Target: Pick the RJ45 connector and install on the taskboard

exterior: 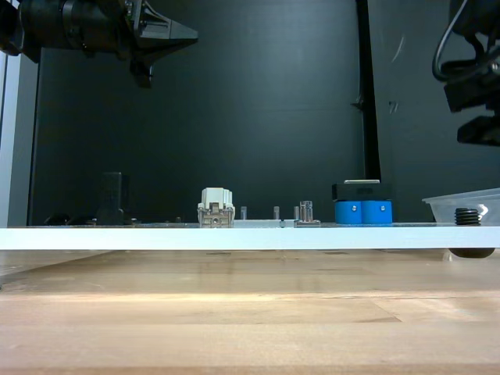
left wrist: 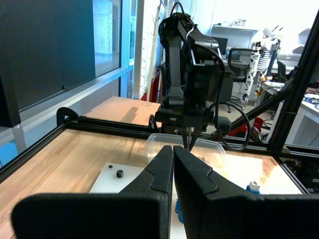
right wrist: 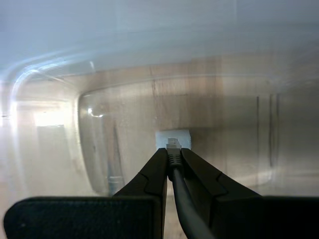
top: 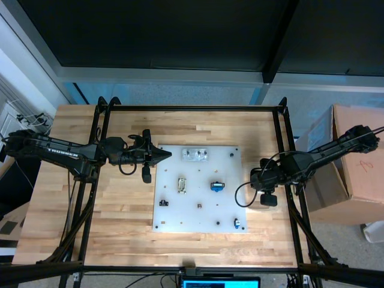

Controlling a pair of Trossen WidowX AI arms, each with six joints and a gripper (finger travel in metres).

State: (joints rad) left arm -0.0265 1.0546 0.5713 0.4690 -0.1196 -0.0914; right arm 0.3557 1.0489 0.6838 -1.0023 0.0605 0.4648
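Although nothing has yet been brought to the taskboard (top: 198,223), the pick is judged to be made. The RJ45 connector (right wrist: 173,145) is pinched between the fingertips of the right gripper (right wrist: 173,152), with its nose pointing forward past the tips. Its black cable (right wrist: 182,201) is trailed back between the fingers, and the jaws are clamped tight on the plug's boot.

And where is it held? Off the board's right edge, over the clear plastic bin (right wrist: 94,149), whose curved wall and floor are seen beyond the plug in the right wrist view. Whether the plug is raised clear of the bin's rim cannot be told.

Across the table (top: 120,228), the left gripper (top: 161,155) is poised above the board's far-left corner and aimed inward. Its fingers are pressed together with nothing between them, as is shown plainly by the left wrist view.

So the tally: the grasp is judged done, while the carry and the insertion are left. The plug is to be brought leftward over the board, lined up with its port and pushed home. Which of the board's fixtures is that port cannot be made out. No part of the connector is seated in anything at this moment.
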